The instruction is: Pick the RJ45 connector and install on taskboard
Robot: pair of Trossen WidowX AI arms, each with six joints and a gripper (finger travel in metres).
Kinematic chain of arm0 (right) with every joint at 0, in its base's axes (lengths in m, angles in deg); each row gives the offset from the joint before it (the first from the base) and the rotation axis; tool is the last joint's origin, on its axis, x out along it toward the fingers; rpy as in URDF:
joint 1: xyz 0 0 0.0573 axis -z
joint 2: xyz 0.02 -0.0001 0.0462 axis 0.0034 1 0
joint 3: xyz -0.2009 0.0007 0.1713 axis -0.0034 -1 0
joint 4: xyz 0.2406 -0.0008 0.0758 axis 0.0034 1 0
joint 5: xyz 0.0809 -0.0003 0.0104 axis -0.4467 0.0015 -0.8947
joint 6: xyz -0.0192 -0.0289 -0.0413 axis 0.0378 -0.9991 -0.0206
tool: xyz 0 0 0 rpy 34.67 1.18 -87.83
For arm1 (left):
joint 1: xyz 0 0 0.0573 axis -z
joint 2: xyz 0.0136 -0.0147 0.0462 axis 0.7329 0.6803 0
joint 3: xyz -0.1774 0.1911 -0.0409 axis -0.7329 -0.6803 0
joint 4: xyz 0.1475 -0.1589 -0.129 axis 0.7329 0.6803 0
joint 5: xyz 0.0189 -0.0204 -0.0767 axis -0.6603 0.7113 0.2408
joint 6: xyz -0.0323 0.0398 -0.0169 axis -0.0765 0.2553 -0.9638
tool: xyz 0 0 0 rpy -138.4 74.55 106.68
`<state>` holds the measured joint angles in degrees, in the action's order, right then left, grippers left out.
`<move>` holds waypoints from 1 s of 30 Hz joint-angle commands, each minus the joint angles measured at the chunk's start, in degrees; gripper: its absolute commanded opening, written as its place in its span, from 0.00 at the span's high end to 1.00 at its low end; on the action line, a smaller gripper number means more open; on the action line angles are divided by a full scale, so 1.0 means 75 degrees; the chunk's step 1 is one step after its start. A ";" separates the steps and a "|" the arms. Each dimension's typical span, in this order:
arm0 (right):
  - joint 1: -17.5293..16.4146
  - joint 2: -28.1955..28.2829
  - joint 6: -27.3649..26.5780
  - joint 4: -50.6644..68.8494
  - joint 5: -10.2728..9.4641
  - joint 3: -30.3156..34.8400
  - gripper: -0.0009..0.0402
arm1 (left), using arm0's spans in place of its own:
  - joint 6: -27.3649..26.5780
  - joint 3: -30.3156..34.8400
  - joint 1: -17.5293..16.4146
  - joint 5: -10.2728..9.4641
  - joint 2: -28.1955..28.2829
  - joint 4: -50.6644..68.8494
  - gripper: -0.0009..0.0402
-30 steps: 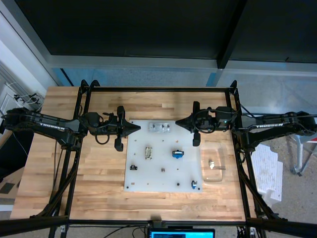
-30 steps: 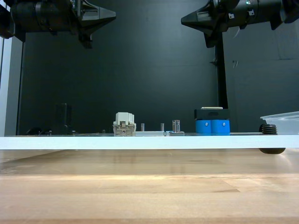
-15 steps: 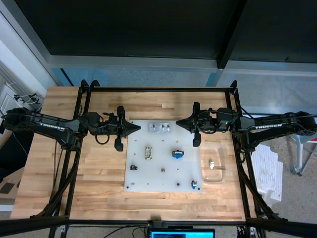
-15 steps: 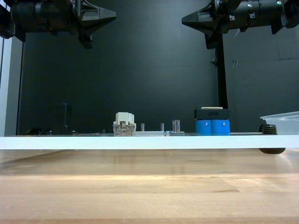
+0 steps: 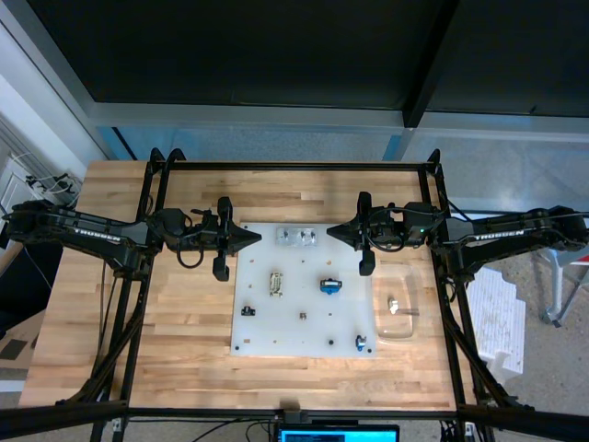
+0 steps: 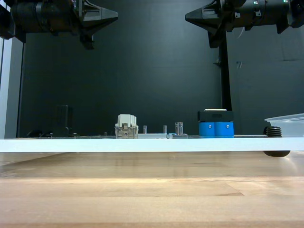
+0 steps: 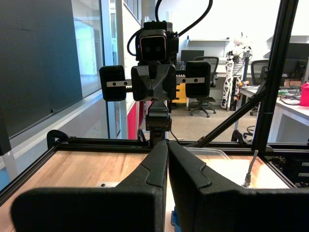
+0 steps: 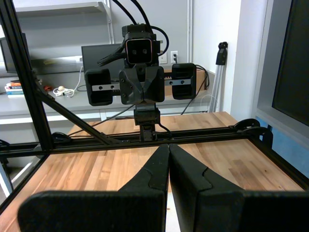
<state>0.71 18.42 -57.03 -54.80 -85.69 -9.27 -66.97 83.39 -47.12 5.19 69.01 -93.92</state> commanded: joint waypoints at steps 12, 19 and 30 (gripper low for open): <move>-0.0006 -0.0003 -0.0017 0.0172 0.0003 0.0006 0.98 | 0.0003 0.0000 0.0000 0.0003 0.0003 -0.0003 0.98; -0.0006 -0.0003 -0.0017 0.0175 0.0003 0.0006 0.98 | 0.0000 0.0000 0.0000 0.0003 0.0000 -0.0003 0.98; -0.0006 -0.0003 -0.0017 0.0175 0.0003 0.0006 0.98 | 0.0000 0.0000 0.0000 0.0003 0.0000 0.0000 0.98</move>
